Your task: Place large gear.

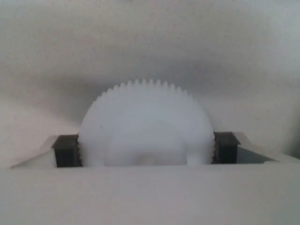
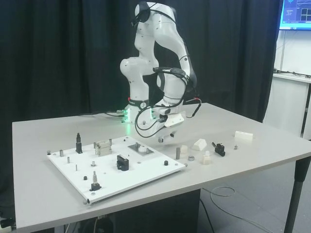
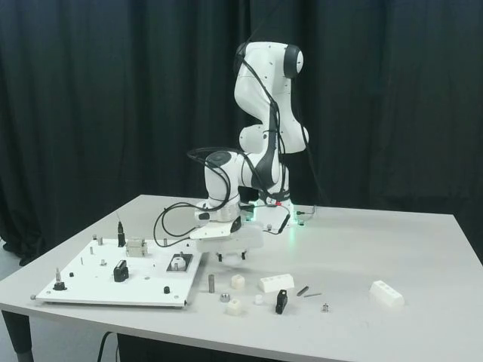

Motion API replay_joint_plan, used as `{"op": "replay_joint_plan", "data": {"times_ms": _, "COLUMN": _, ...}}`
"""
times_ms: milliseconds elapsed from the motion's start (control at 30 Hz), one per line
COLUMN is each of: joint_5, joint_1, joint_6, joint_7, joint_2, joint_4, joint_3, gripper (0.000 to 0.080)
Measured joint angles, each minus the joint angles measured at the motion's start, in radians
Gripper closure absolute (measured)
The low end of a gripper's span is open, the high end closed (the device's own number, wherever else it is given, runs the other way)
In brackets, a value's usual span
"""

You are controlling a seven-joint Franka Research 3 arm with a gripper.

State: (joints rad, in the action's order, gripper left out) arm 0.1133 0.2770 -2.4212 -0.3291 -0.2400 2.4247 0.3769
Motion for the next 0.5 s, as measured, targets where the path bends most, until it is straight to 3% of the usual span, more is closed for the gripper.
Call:
{"op": "replay_joint_plan", "data": {"times_ms": 300, "joint_5": 0.005, "joint_1": 0.0, "joint_6": -0.022, "joint_7": -0.022, "joint_2": 0.0, "joint_4": 0.01, "joint_3": -0.015, "gripper": 0.0206}}
{"op": "replay_joint_plan", "data": {"times_ms": 333, "joint_5": 0.005, "joint_1": 0.0, "joint_6": -0.023, "joint_7": -0.025, "joint_2": 0.0, "joint_4": 0.01, "joint_3": -0.017, "gripper": 0.007}}
{"op": "replay_joint_plan", "data": {"times_ms": 467, "joint_5": 0.005, "joint_1": 0.0, "joint_6": -0.024, "joint_7": -0.034, "joint_2": 0.0, "joint_4": 0.01, "joint_3": -0.019, "gripper": 0.007}}
{"op": "replay_joint_plan", "data": {"times_ms": 500, "joint_5": 0.005, "joint_1": 0.0, "joint_6": -0.024, "joint_7": -0.035, "joint_2": 0.0, "joint_4": 0.01, "joint_3": -0.019, "gripper": 0.0019}}
